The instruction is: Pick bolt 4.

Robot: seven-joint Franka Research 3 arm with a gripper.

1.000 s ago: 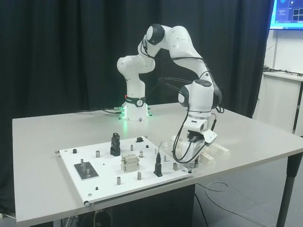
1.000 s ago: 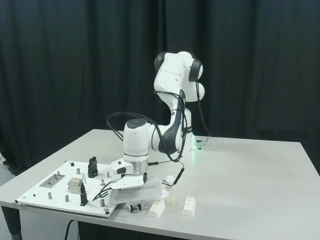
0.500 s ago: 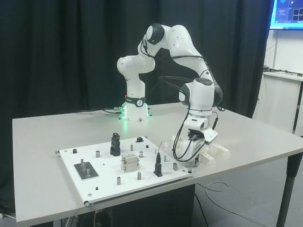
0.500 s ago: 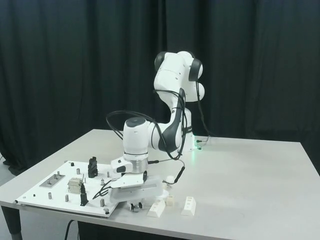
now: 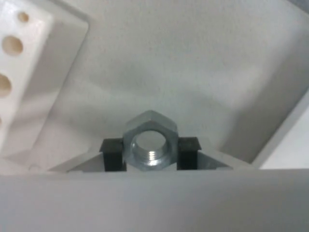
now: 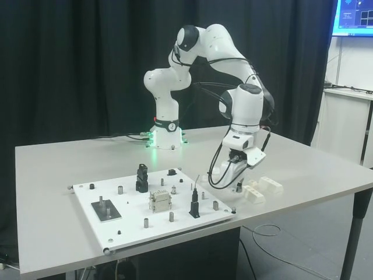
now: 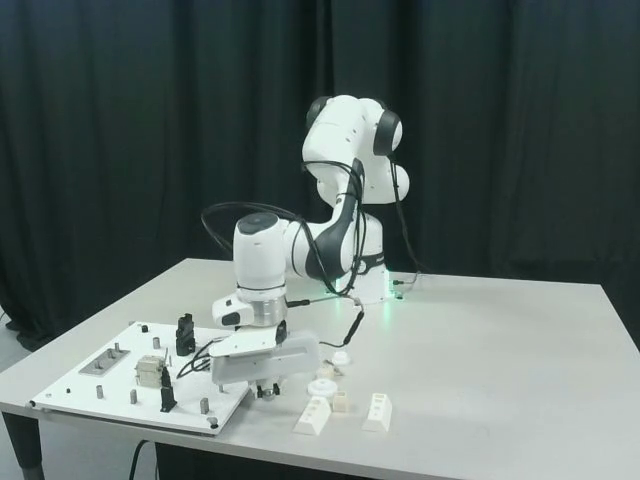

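**Gripper clamped on a hex nut above the table edge**

The white arm [image 6: 217,44] rose from its base [image 6: 165,137], arched high and folded down, its wrist pointing toward the grey table [image 6: 52,169] just beside the white assembly board [image 6: 131,224]. The gripper [image 5: 150,153] hung clear of the table in both room views, near the small white blocks [image 7: 378,411] lying at the table's front edge. In the wrist view its two black fingertips [image 5: 112,154] pressed against opposite sides of a grey hexagonal nut [image 5: 149,141], whose threaded bore faced the camera; the piece held looked like a nut, not a bolt. A white holder with round holes [image 5: 19,63] lay off to one side beneath it. A green light glowed at the arm's base. No readable writing or brand mark showed anywhere; the text on the wall screen [image 6: 354,17] was too small to make out.
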